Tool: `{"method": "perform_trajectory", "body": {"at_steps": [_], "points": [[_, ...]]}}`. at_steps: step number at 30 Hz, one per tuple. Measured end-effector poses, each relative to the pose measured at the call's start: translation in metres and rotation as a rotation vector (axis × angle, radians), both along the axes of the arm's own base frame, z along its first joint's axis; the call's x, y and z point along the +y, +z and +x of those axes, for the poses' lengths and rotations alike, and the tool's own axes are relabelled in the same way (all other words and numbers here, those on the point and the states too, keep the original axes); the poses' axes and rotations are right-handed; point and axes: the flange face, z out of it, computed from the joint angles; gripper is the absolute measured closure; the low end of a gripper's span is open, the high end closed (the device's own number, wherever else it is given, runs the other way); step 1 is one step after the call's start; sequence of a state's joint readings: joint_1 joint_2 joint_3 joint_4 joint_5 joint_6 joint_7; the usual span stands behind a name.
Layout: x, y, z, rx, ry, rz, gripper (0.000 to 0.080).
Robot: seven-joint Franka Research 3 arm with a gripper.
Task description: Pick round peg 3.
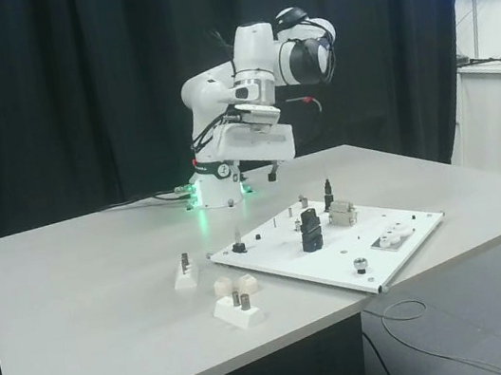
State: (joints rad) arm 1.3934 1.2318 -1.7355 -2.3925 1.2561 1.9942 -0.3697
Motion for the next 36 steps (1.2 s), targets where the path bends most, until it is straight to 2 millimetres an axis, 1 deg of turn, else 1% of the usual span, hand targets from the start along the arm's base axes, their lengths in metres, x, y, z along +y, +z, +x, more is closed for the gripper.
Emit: {"method": "perform_trajectory", "body": {"at_steps": [8,16,25,36], "points": [[-0.032,-0.007,0.017,-0.014,0.024,-0.003,0.0003],[-0.066,-0.018,0.038,-0.030,0.047,0.000,0.0003],[-0.099,-0.036,0.069,-0.039,0.054,0.012,0.0003],[-0.127,-0.056,0.111,-0.035,0.076,0.027,0.0003]]}}
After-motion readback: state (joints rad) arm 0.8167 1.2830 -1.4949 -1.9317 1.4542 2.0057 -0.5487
